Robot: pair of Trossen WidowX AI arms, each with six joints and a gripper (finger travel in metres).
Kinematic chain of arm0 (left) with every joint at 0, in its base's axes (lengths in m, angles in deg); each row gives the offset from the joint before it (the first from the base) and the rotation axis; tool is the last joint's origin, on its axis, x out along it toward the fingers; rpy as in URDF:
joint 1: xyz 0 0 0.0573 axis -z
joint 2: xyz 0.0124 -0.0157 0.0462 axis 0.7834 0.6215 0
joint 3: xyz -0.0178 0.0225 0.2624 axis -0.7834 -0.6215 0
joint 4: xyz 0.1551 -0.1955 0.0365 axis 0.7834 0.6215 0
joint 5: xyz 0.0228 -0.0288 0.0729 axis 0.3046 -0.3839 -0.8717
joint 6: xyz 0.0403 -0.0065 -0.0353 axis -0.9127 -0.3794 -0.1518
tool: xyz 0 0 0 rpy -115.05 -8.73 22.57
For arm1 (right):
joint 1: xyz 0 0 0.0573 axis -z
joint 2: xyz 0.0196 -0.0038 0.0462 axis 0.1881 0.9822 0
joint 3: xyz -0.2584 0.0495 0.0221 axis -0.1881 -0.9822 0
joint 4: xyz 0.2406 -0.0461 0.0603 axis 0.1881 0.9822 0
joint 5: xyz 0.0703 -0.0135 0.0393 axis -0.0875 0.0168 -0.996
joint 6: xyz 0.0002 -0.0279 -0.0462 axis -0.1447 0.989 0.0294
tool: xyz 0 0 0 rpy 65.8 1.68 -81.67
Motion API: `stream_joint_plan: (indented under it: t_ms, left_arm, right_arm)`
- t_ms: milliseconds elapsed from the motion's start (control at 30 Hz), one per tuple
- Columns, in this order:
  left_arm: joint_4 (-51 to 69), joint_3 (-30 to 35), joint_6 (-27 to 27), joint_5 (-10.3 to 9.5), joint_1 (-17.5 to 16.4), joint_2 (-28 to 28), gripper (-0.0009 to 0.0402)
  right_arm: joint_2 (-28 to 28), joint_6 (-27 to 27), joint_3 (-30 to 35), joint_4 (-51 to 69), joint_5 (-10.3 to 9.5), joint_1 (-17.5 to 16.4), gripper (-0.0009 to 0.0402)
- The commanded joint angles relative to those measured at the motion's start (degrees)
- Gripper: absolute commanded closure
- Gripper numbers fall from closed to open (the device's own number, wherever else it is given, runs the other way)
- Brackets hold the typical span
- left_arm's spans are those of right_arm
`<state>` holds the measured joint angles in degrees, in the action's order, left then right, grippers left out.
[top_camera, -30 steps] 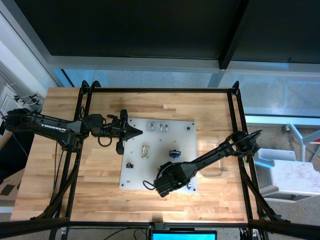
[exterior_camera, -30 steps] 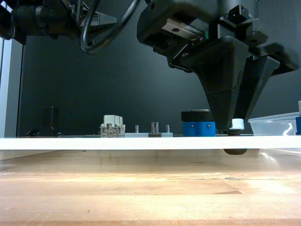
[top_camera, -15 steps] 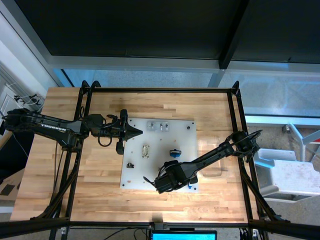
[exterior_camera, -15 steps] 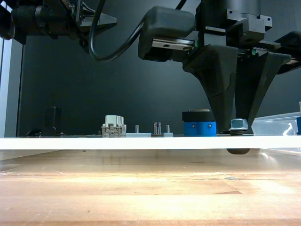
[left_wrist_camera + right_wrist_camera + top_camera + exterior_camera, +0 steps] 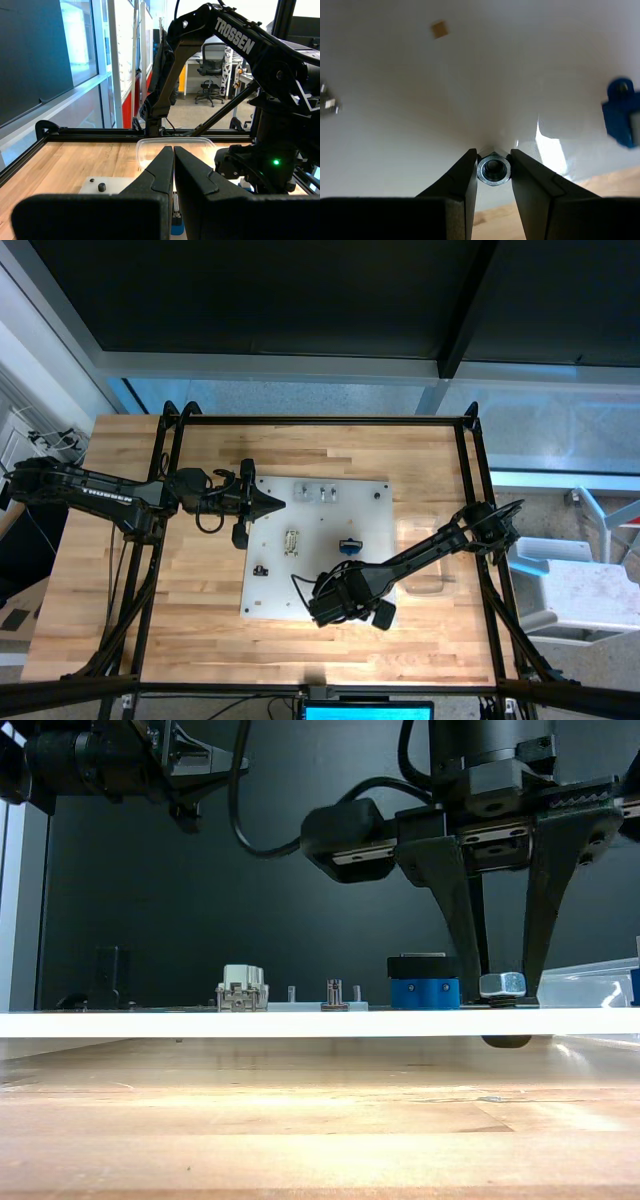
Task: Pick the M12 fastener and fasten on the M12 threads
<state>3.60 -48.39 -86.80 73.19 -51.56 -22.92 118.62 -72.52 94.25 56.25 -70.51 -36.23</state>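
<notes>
Wooden table (image 5: 200,630) carries a white board (image 5: 270,595) and, seemingly, a clear tray (image 5: 590,988).

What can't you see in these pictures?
Right wrist view: the nut, clamped in the right end effector, hides its stud.
High view: the right arm covers both at the board's near edge.
Low view: how far the nut is threaded, too small.
The left end effector, shut, hovers at the board's far left.

High view: down over the flat white plastic board (image 5: 265,595). Low view: level at its edge, sharing the small silver hex nut (image 5: 502,985) with the right gripper's (image 5: 493,156) close downward view. The left gripper's (image 5: 173,150) view faces level.
</notes>
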Motion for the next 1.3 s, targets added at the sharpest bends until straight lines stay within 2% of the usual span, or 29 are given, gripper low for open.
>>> stream_joint_plan:
  t_ms: [33,233,433,1100,1200,1300]
  left_arm:
    - [0.00,0.02,-0.02,0.02,0.00,0.02,0.0393]
    - [0.00,0.02,-0.02,0.02,-0.02,0.02,0.0393]
    - [0.00,0.02,-0.02,0.02,0.00,0.02,0.0393]
    - [0.00,0.02,-0.02,0.02,0.00,0.02,0.0393]
    - [-0.02,0.02,-0.02,0.02,0.00,0.02,0.0393]
    - [-0.02,0.02,-0.02,0.02,-0.02,0.02,0.0393]
  right_arm:
    - [0.00,-9.46,0.00,0.59,0.20,0.02,0.0350]
    - [0.00,-30.69,0.00,1.53,0.17,0.02,0.0350]
    - [0.00,-37.29,0.00,1.46,0.20,0.13,0.0350]
    - [0.00,-36.76,0.00,0.39,0.17,0.13,0.0350]
    - [0.00,-34.14,0.04,0.39,0.20,0.11,0.0350]
    - [0.00,-33.86,0.02,0.46,0.20,0.13,0.0350]
